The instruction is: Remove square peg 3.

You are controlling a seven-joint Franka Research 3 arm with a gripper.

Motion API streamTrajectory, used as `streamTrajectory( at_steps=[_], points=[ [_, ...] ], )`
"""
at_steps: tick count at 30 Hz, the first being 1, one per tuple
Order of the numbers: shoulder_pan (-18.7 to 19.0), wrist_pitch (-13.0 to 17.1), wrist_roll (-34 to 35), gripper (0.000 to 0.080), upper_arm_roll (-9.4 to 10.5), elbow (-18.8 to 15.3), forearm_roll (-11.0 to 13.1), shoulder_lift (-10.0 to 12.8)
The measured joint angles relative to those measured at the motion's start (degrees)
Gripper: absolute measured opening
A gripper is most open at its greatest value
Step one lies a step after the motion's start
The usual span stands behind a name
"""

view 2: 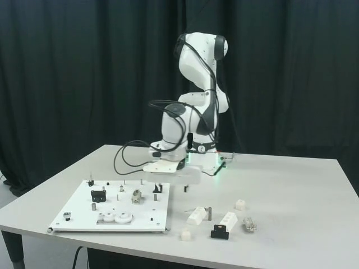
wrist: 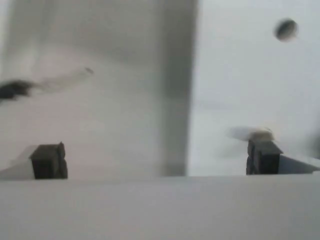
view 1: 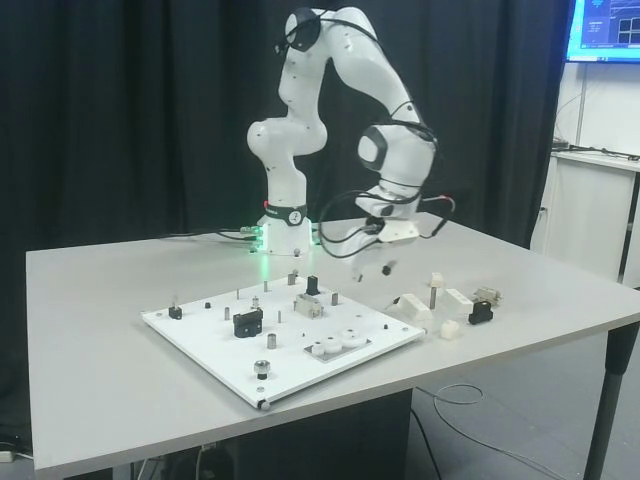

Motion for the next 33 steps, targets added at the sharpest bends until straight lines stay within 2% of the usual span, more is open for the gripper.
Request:
streamTrajectory(
  at_steps=[7,15,22,33],
  points=[
    [-4.10,0.28,-4.69,0.0800,-0.08,-1.50,0.00,-1.31],
    [-6.95,1.50,-7.91,0.0800,-0.44,-2.43,0.10,-1.61],
    [-7.54,2.85,-9.49,0.0800,-1.07,-3.77,0.47,-1.61],
    [-7.55,7.04,-10.47,0.0800,-1.20,-6.87,0.87,-1.60]
  ],
)
